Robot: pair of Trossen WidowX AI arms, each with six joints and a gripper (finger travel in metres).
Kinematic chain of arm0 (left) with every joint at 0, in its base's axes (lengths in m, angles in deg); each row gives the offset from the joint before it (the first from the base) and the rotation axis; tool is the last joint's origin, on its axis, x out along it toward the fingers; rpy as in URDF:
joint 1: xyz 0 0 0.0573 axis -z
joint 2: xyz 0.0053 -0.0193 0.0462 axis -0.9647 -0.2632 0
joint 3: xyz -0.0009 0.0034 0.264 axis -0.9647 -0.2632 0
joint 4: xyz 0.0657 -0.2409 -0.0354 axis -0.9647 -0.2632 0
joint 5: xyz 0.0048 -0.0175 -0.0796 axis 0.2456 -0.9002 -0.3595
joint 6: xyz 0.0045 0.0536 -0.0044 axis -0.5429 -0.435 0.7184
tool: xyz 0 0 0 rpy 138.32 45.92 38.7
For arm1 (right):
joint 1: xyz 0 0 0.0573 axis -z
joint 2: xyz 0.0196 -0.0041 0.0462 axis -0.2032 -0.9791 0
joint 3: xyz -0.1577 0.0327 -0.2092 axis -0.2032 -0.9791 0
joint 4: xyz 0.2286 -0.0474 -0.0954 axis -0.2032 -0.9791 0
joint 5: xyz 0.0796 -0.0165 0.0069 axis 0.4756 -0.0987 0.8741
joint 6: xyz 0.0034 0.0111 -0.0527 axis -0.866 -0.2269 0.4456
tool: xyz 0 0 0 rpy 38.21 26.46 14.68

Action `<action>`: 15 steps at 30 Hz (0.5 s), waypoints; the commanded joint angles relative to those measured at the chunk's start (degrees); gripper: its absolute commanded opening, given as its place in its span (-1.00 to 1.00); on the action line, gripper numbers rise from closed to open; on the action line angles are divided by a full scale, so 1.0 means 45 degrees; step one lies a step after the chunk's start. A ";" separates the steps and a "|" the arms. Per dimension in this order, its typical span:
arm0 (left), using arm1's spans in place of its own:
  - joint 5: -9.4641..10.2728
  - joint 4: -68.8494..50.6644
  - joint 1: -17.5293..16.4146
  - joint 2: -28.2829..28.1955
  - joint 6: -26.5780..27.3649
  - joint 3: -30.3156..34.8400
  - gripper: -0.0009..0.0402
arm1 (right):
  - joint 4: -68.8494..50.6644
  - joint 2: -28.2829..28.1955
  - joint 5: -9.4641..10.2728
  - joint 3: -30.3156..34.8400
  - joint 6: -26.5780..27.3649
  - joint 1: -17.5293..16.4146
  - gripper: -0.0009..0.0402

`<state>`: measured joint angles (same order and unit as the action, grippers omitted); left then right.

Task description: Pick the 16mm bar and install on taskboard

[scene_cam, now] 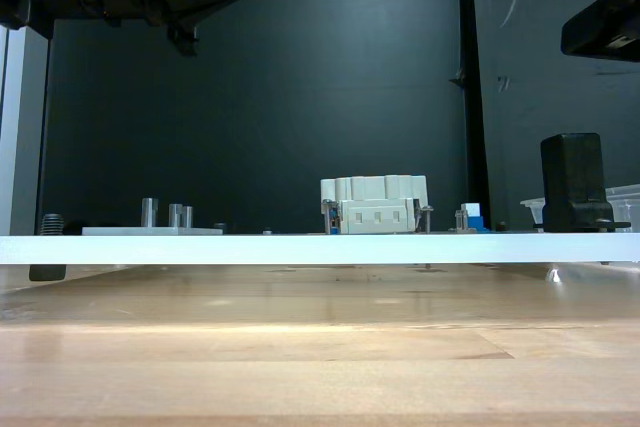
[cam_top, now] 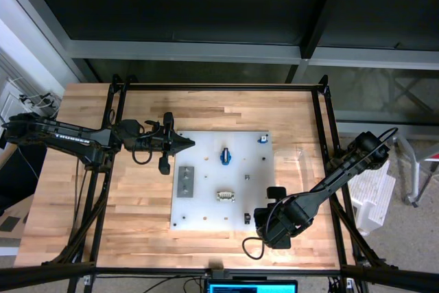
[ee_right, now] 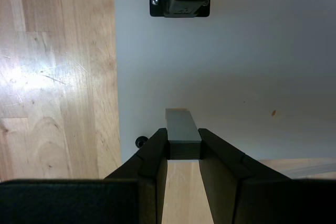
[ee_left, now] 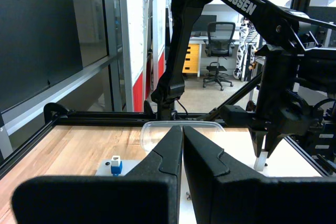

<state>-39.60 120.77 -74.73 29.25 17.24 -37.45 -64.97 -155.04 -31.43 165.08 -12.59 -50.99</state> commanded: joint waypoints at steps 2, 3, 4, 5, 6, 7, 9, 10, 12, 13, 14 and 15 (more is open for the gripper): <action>-0.0005 0.0000 0.0000 0.0000 -0.0005 0.0000 -0.96 | 0.0107 -0.0005 -0.0005 -0.0102 -0.0015 0.0000 -0.94; -0.0005 0.0000 -0.0005 -0.0005 -0.0005 0.0000 -0.96 | 0.0141 -0.0005 -0.0005 -0.0117 -0.0015 0.0005 -0.94; -0.0005 0.0005 0.0000 -0.0005 -0.0005 0.0000 -0.96 | 0.0165 -0.0005 -0.0005 -0.0131 -0.0010 0.0000 -0.94; -0.0005 0.0000 0.0000 -0.0005 -0.0005 0.0000 -0.96 | 0.0170 -0.0005 -0.0010 -0.0136 -0.0015 0.0005 -0.94; -0.0005 0.0000 -0.0005 -0.0005 -0.0005 0.0000 -0.96 | 0.0180 -0.0005 -0.0010 -0.0155 -0.0015 0.0000 -0.94; -0.0005 0.0000 -0.0005 -0.0005 -0.0005 0.0000 -0.96 | 0.0185 -0.0005 -0.0010 -0.0165 -0.0015 0.0005 -0.94; -0.0005 0.0000 0.0000 -0.0005 -0.0005 0.0000 -0.96 | 0.0228 -0.0005 -0.0010 -0.0180 -0.0015 0.0005 -0.94; -0.0005 0.0005 0.0000 -0.0005 -0.0005 0.0000 -0.96 | 0.0253 -0.0005 -0.0010 -0.0185 -0.0010 0.0000 -0.94; -0.0005 0.0000 -0.0005 -0.0005 -0.0005 0.0000 -0.96 | 0.0296 -0.0005 -0.0010 -0.0204 -0.0010 0.0000 -0.94; -0.0005 0.0000 0.0000 -0.0005 -0.0005 0.0000 -0.96 | 0.0316 -0.0005 -0.0005 -0.0223 -0.0010 0.0005 -0.94; -0.0005 0.0000 0.0000 -0.0005 -0.0005 0.0000 -0.96 | 0.0374 -0.0005 -0.0005 -0.0262 -0.0010 0.0000 -0.94; -0.0005 0.0000 -0.0005 -0.0005 -0.0005 0.0000 -0.96 | 0.0418 -0.0005 -0.0005 -0.0287 -0.0010 0.0005 -0.94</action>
